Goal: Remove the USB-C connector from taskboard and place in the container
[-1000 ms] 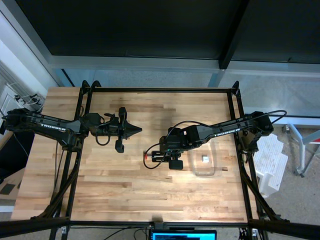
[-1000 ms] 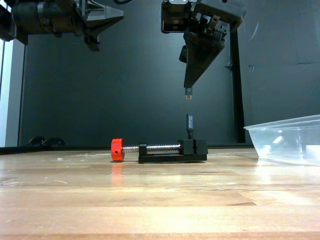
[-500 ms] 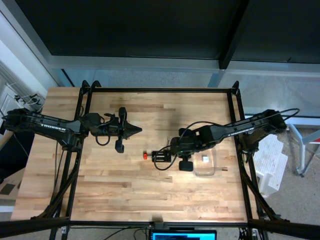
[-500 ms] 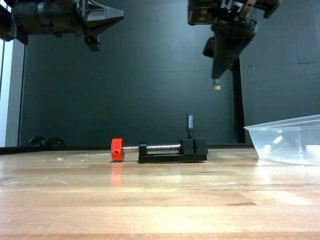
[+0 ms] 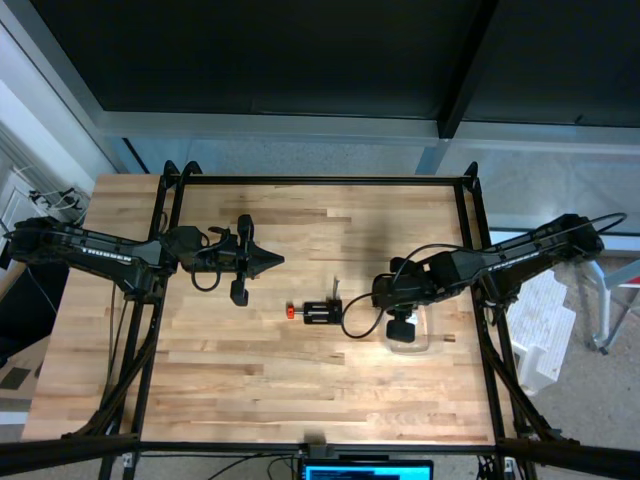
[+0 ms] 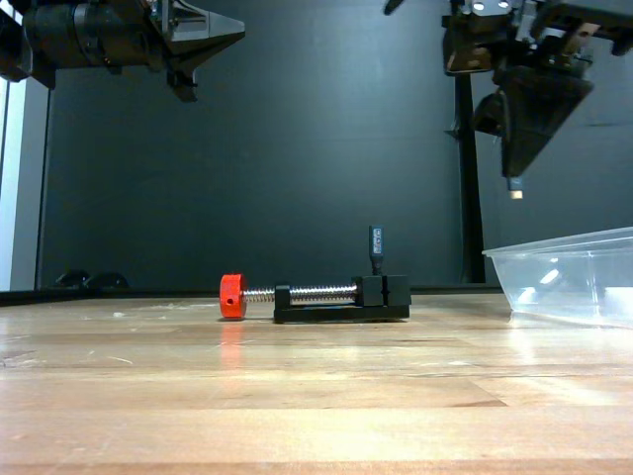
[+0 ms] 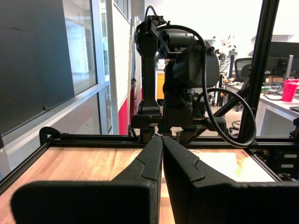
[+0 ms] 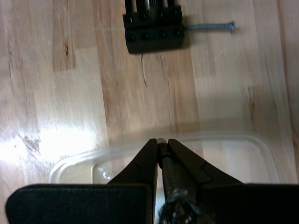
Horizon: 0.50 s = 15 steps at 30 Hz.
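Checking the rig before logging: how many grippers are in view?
2. The left gripper hangs raised over the table's left half, jaws shut, empty. The right gripper is raised above the container's edge, jaws shut on the USB-C connector. None seems hidden.

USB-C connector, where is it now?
Low view: the USB-C connector is pinched in the right gripper, airborne over the left end of the container, right of the taskboard. The left gripper is parked high at left.

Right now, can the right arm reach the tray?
Probably yes: right gripper, holding the USB-C connector, hangs above the edge of the container, nothing between. Left gripper hangs high at left.
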### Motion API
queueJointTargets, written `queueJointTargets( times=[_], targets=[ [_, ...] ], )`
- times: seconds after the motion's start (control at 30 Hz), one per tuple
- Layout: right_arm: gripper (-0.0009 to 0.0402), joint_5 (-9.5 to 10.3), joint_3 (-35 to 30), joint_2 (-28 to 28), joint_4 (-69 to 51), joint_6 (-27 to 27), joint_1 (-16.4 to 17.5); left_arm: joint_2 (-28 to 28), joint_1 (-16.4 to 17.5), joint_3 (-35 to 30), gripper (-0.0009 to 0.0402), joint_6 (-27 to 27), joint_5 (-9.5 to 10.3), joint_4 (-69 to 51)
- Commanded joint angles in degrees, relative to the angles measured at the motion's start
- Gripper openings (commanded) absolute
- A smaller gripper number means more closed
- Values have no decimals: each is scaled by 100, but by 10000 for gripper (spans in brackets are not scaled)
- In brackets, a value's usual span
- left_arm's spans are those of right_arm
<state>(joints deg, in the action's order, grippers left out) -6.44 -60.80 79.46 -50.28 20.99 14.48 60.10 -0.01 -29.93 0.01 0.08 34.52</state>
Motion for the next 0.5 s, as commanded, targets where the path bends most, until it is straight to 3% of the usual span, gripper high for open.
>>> queueJointTargets(
  times=[0.03,0.27,0.5],
  targets=[
    [2,2,146,-129,-9,87,9,0,2,-2,0,0,0,2],
    [5,4,402,-293,-20,87,20,0,2,-2,0,0,-2,2],
    [51,-4,520,-293,-20,133,35,2,2,-2,0,0,-2,2]
  ],
)
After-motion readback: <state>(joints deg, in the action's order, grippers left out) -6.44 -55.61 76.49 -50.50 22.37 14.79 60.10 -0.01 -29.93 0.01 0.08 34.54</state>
